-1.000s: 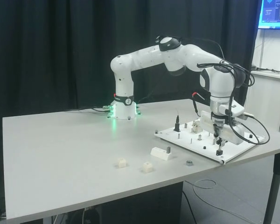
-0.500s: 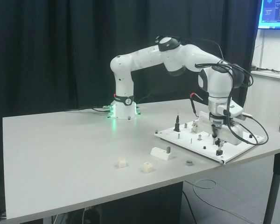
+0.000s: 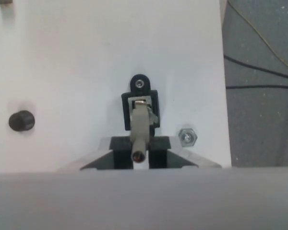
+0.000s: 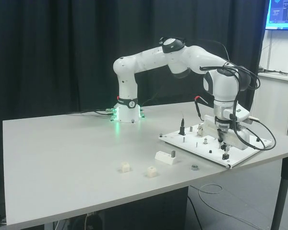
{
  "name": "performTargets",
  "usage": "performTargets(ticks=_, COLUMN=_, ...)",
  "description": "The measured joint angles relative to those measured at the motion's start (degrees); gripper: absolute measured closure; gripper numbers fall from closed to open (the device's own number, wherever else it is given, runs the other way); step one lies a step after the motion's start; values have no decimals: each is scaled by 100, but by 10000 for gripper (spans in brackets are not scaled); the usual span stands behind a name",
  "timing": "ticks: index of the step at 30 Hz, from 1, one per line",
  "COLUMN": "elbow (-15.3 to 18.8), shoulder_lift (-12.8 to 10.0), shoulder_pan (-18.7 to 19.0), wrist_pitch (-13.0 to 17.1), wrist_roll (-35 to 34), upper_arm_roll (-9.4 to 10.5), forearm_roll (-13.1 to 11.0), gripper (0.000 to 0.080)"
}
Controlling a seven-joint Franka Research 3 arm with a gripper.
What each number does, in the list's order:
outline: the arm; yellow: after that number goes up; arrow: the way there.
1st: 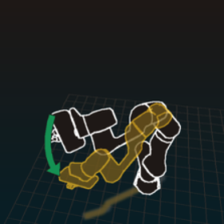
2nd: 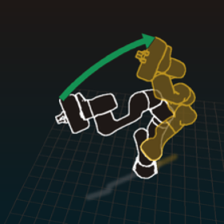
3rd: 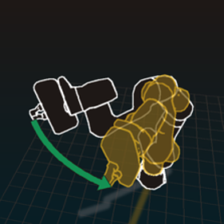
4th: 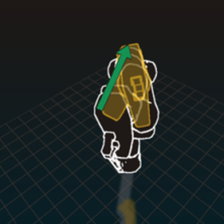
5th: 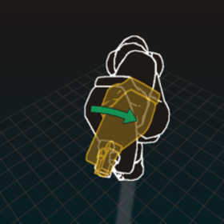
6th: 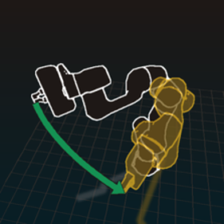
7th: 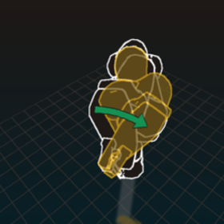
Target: Insert Ethernet.
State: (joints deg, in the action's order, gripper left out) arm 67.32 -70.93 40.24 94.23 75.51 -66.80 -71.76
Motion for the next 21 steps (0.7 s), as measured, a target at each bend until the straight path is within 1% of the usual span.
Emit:
performTargets(ticks=11, elbow=-48, shoulder_lift=1, shoulder_pan=-2, wrist_pitch=-52, wrist_roll=0, upper_arm_roll=16, forearm_roll=0, gripper=738)
performTargets(ticks=16, elbow=-65, shoulder_lift=1, shoulder_pan=-2, wrist_pitch=-58, wrist_roll=0, upper_arm_roll=77, forearm_roll=0, gripper=738)
performTargets(ticks=21, elbow=-68, shoulder_lift=2, shoulder_pan=-2, wrist_pitch=-58, wrist_roll=0, upper_arm_roll=83, forearm_roll=1, gripper=738)
